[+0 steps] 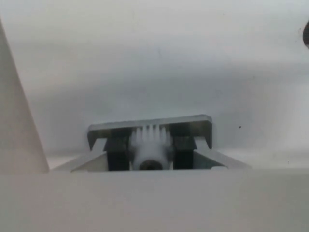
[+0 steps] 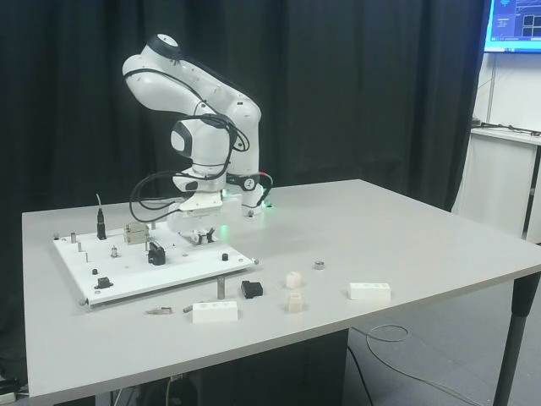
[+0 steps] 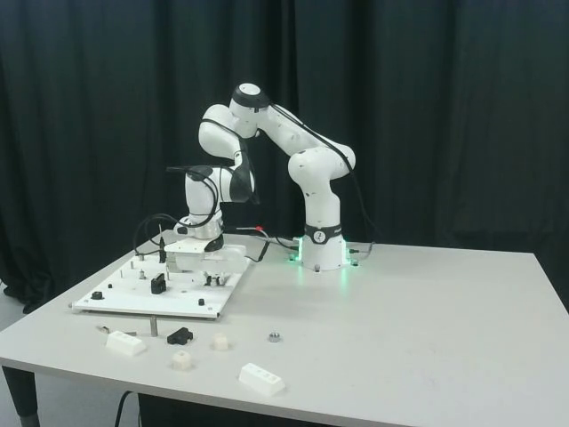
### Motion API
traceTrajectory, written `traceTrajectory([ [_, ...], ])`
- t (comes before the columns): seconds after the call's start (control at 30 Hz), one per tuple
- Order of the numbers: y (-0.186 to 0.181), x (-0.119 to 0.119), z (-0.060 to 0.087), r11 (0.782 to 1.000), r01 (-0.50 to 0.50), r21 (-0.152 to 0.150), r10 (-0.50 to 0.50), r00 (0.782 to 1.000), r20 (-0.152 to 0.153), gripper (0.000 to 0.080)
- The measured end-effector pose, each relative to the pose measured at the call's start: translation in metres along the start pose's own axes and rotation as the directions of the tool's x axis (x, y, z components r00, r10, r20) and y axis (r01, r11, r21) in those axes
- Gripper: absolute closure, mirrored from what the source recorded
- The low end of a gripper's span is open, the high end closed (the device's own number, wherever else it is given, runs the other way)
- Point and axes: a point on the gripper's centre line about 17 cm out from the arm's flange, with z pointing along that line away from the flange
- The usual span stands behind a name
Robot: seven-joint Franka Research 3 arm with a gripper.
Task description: Remove small gear.
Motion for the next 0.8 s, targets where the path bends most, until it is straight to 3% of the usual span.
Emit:
traceTrajectory([
  [0.13,-0.0002,0.0001,-0.0001,1.000,0.007,0.000,-0.007,1.000,0.000,0.0609],
  [0.37,-0.0003,0.0002,-0.0007,0.994,0.106,-0.002,-0.106,0.994,0.000,0.0609],
  [0.57,-0.0001,0.0000,-0.0013,0.996,0.094,-0.001,-0.094,0.996,0.000,0.0609],
  [0.8,0.0000,-0.0007,-0.0039,1.000,0.005,-0.004,-0.005,1.000,0.003,0.0609],
])
